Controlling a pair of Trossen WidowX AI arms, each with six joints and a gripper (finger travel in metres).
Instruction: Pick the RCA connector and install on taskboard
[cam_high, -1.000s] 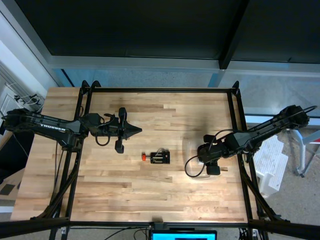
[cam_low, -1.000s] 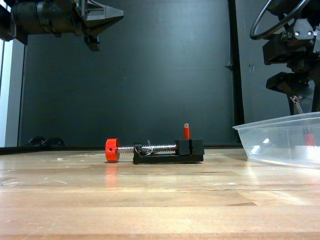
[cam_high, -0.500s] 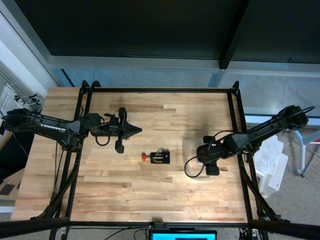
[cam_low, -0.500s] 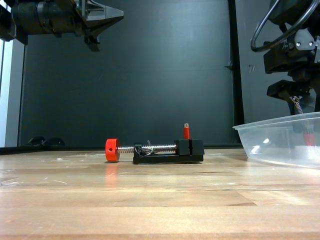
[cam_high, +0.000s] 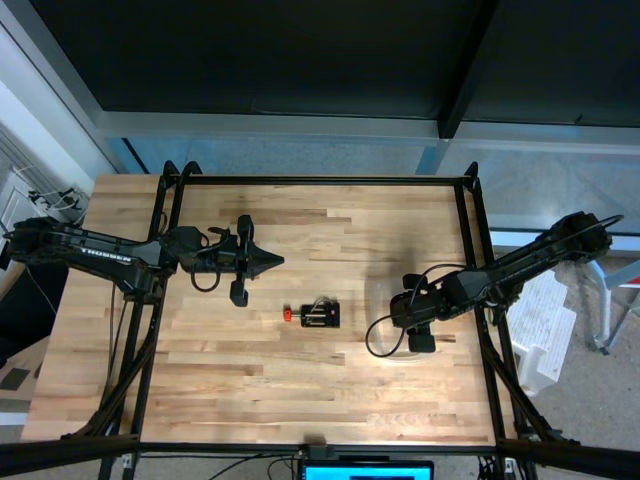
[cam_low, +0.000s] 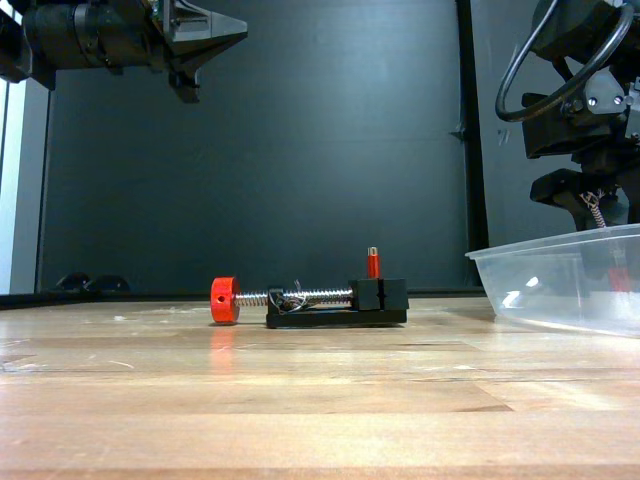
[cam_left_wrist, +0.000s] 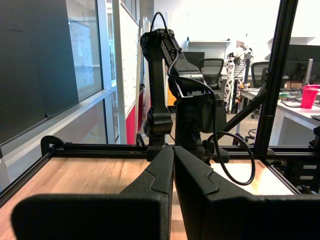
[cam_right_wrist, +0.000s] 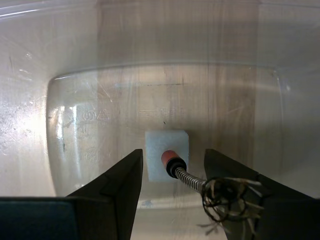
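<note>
Right gripper (cam_right_wrist: 172, 151) hangs over clear tray (cam_right_wrist: 75, 100), jaws released w/ RCA connector (cam_right_wrist: 171, 161) between them. I'd lower straight, clench on body, not spring (cam_right_wrist: 192, 181). Left gripper (cam_high: 268, 261) clenched, parked high, left of taskboard (cam_high: 320, 316).

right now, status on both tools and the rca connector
Left tool shut, parked high over left of table. Right tool open over clear tray, flanking RCA connector, not gripped. Nothing blocking taskboard.

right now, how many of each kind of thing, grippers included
clear rounded plastic tray: 1
black rectangular taskboard, red knob: 1
white foam square: 1
red-tipped springy RCA connector: 1
grippers: 2 (left gripper shut, raised at left; right gripper open over tray)
total: 6
</note>
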